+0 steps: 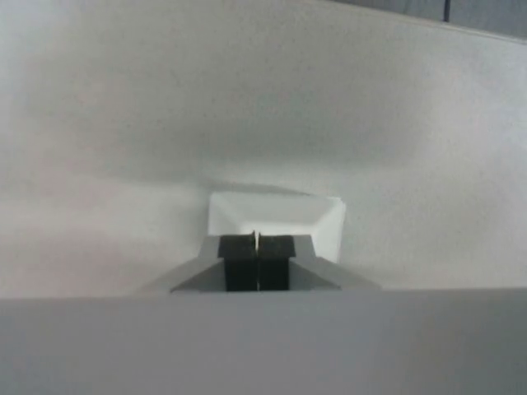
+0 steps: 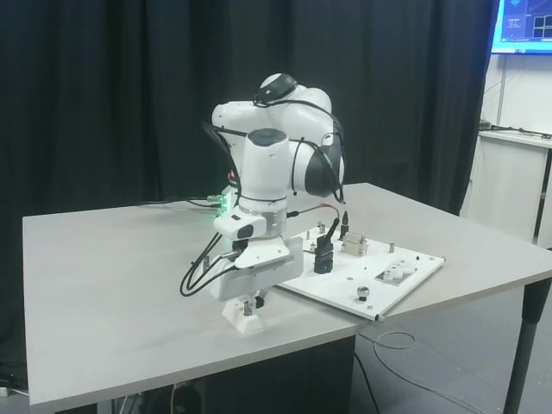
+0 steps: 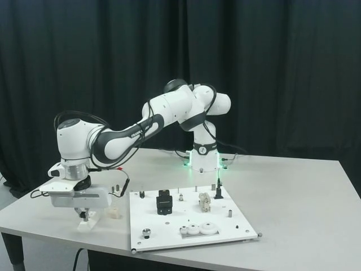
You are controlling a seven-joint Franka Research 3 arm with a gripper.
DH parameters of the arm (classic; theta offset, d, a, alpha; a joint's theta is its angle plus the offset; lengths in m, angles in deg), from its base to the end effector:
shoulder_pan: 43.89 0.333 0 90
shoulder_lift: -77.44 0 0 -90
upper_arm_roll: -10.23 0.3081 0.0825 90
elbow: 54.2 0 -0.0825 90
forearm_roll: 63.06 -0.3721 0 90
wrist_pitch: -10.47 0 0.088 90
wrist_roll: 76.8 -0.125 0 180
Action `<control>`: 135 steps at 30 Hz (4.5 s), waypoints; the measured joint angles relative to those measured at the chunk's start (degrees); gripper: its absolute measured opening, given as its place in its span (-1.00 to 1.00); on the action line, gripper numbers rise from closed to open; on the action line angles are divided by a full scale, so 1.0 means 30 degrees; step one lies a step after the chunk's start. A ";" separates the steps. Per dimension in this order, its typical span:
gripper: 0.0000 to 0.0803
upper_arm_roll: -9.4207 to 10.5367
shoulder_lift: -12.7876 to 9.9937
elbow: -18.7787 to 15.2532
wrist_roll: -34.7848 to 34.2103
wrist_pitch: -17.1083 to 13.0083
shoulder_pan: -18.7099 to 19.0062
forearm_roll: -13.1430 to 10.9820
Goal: Pick round peg 4.
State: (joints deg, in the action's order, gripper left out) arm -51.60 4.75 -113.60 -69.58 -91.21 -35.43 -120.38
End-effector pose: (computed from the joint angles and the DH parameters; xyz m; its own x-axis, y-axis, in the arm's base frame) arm 0.6917 -0.2878 0.2117 0.8173 -0.5748 -0.0406 -0.5735 -0.8182 0.0410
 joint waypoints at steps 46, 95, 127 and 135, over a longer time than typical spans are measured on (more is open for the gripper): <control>0.98 0.0009 0.0441 0.2127 -0.0712 0.2400 -0.0883 0.1126; 0.99 0.3466 0.0449 0.1880 -0.1742 0.1108 -0.2590 0.3374; -0.63 0.5402 0.1189 0.1831 -0.2075 0.0544 -0.3227 0.5535; -0.63 0.5574 0.1482 0.1829 -0.2316 0.0829 -0.3227 0.6012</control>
State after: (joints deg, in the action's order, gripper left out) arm -34.87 9.19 -108.12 -76.52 -88.72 -45.12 -102.35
